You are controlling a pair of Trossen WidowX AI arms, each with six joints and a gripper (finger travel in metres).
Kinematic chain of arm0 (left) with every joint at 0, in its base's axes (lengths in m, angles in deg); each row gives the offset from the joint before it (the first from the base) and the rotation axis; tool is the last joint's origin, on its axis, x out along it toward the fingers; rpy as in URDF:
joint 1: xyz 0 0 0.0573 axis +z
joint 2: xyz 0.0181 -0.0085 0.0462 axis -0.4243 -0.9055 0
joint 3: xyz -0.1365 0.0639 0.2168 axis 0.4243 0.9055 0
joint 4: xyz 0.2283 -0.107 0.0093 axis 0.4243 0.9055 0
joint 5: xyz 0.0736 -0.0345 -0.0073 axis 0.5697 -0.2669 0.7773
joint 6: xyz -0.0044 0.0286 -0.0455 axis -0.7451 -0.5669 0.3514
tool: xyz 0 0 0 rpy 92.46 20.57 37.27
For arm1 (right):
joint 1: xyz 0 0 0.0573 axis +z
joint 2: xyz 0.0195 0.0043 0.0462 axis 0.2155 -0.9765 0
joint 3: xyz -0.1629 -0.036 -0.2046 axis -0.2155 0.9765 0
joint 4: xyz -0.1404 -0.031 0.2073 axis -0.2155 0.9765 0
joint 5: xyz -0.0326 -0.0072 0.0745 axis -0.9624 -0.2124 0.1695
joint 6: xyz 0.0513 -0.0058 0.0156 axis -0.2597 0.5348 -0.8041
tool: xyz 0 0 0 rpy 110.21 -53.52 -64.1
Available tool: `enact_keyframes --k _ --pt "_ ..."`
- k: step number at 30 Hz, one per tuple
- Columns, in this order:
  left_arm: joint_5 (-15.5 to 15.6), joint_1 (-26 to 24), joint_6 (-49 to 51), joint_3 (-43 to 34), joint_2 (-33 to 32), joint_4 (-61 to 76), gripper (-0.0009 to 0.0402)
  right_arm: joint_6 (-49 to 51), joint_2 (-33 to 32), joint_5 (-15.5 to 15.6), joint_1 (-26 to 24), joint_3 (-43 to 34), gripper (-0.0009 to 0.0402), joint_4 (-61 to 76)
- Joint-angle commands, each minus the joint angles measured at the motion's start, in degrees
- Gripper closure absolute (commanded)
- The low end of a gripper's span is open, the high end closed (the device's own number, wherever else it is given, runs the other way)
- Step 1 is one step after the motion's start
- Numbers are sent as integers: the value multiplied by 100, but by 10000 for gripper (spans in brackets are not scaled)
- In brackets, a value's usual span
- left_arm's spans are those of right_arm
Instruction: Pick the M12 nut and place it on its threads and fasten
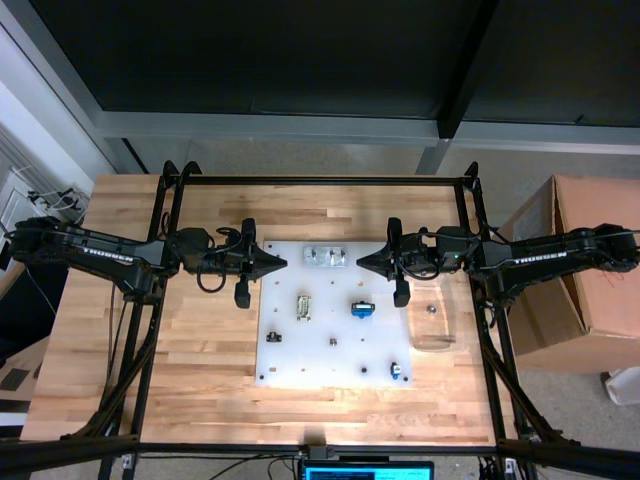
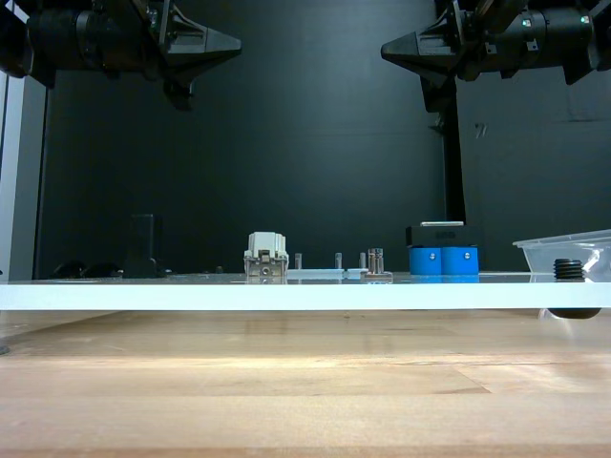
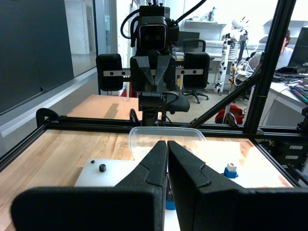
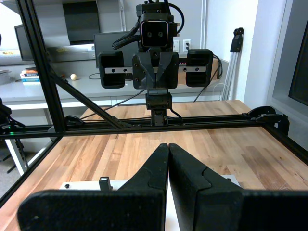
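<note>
M12 nut [image 1: 432, 308] lay free in the clear tray [image 1: 432, 346] beside the white board [image 1: 300, 360]. Left gripper [image 1: 283, 263] hung high over the board's far left, fingers pressed together. Right gripper [image 1: 360, 263] faced it, likewise closed. Ribbed stud [image 2: 570, 270] stood bare.

You can see the small silver M12 nut [image 1: 432, 308] lying free inside the clear tray [image 1: 441, 343], just off the white board's [image 1: 290, 362] right edge. Its short black stud [image 2: 569, 270] stands upright, ribs bare, well apart from the nut.
</note>
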Motion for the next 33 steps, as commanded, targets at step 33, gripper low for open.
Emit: enact_keyframes --k 33 --pt "0 0 -2 0 0 2 393 450 -11 400 2 -81 393 -203"
